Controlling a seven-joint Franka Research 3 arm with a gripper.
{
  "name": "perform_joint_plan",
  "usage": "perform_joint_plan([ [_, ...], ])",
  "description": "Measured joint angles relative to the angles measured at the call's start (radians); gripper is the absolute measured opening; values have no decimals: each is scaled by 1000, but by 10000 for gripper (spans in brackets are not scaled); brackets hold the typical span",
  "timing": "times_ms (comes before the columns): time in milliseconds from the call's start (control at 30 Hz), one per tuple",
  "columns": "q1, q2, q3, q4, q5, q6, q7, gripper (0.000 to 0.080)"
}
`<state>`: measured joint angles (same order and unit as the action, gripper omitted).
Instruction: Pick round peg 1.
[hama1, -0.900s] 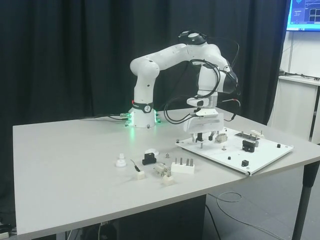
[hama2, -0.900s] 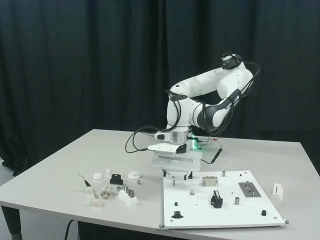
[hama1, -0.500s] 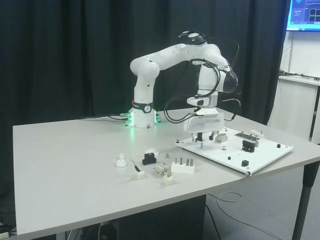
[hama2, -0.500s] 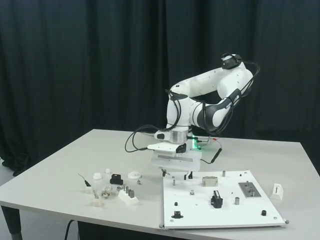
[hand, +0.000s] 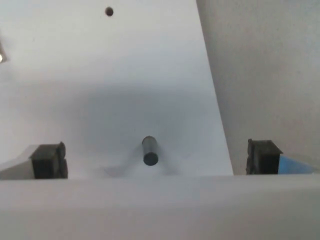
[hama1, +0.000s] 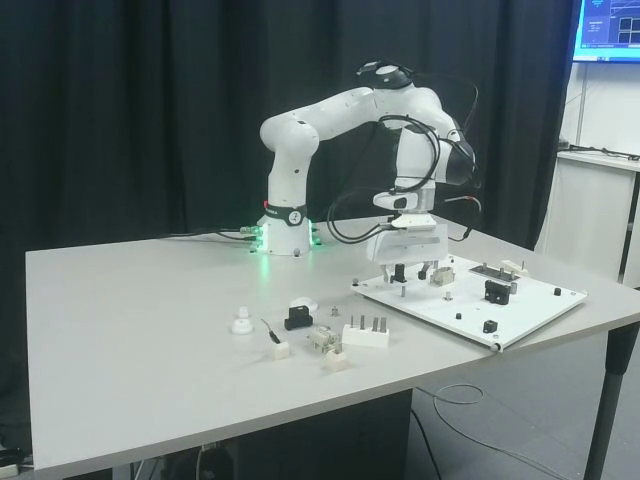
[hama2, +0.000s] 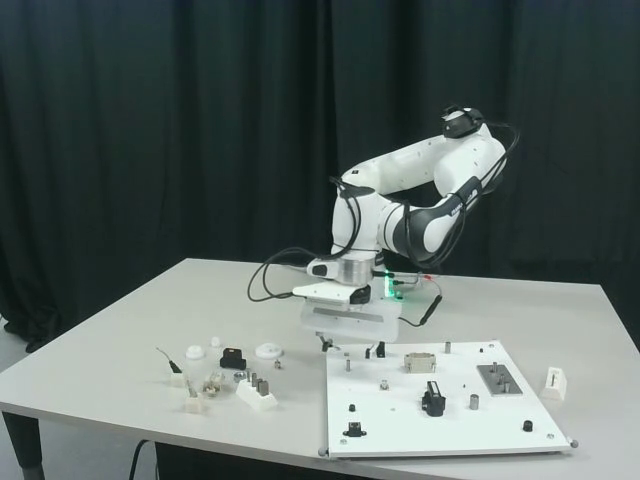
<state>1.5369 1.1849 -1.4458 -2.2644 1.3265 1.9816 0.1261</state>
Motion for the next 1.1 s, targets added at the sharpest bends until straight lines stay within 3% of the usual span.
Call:
perform_joint_plan([
  [567, -8, 0, -7, 28, 2, -2, 9, 800],
  [1100, 8, -1, -15, 191, 4, -104, 204, 800],
])
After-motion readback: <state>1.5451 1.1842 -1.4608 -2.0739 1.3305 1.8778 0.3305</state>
